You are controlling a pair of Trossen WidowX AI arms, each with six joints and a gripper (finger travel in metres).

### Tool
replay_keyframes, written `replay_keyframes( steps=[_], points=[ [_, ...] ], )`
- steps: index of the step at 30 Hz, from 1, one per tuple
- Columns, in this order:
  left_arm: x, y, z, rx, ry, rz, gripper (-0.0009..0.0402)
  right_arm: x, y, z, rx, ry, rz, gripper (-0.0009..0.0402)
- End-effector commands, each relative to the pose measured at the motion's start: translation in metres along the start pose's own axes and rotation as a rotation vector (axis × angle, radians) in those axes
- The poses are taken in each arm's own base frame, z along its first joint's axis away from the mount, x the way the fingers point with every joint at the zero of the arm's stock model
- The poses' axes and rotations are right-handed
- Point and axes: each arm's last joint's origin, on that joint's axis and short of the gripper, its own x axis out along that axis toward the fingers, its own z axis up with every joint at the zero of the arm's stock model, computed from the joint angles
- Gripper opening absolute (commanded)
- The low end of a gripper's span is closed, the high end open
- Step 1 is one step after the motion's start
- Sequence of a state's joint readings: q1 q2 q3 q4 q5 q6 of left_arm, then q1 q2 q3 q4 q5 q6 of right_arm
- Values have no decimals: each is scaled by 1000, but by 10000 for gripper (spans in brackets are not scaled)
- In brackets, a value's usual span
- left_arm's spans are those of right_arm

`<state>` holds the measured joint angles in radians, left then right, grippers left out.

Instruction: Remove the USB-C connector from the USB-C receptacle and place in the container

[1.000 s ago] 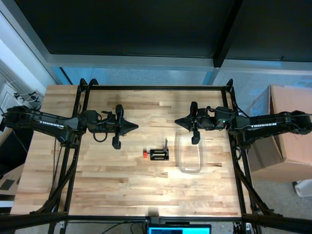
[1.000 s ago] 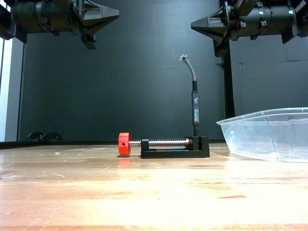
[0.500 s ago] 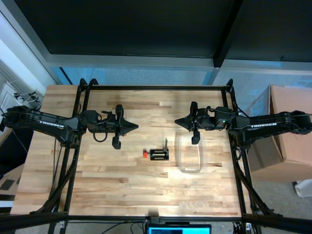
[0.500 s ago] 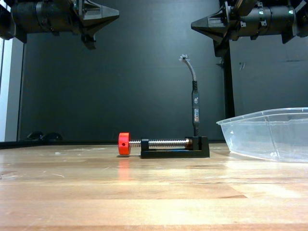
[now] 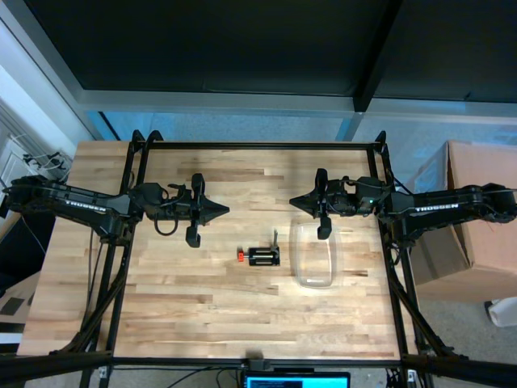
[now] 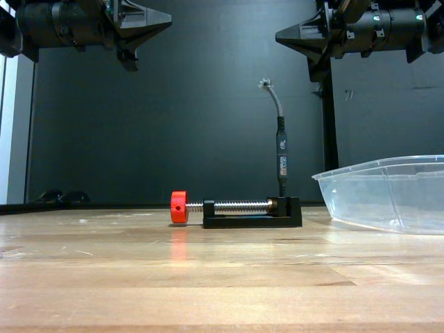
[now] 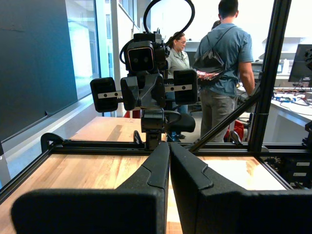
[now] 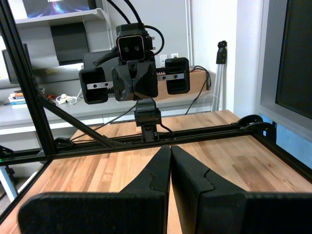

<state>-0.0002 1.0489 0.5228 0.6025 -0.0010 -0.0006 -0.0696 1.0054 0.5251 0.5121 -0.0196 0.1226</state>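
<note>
Right gripper [image 8: 170, 147] pressed together, empty, high near container [image 6: 388, 182]. Left gripper [image 7: 169, 145] the same, high, well apart. USB-C connector [image 6: 282, 156] stands upright, seated in USB-C receptacle [image 6: 284, 203]. I'd spread the right one, descend over the connector body, then pull straight up.

White capital letters spelling TROSSEN run along the black forearm of the left arm [image 5: 77, 204], seen from above. The same word, TROSSEN, runs along the forearm of the right arm [image 5: 436, 207]. In the low view, the USB-C connector [image 6: 282, 156] carries a small label on its black body, with print too small to read.
</note>
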Motion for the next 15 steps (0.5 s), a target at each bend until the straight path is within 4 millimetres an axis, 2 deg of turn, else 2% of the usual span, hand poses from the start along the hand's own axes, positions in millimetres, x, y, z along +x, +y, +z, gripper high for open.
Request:
replay_keyframes(
  steps=[1, 5, 11, 15],
  points=[
    [0, 0, 0, 0, 0, 0, 0, 0, 0, -1, 4, 5, 3, 0],
    [0, 0, 0, 0, 0, 0, 0, 0, 1, 3, 63, -26, 17, 0],
    [0, 0, 0, 0, 0, 0, 0, 0, 1, 1, 51, -3, 28, 0],
    [0, 0, 0, 0, 0, 0, 0, 3, 6, 2, 46, 145, 28, 0]
  ],
)
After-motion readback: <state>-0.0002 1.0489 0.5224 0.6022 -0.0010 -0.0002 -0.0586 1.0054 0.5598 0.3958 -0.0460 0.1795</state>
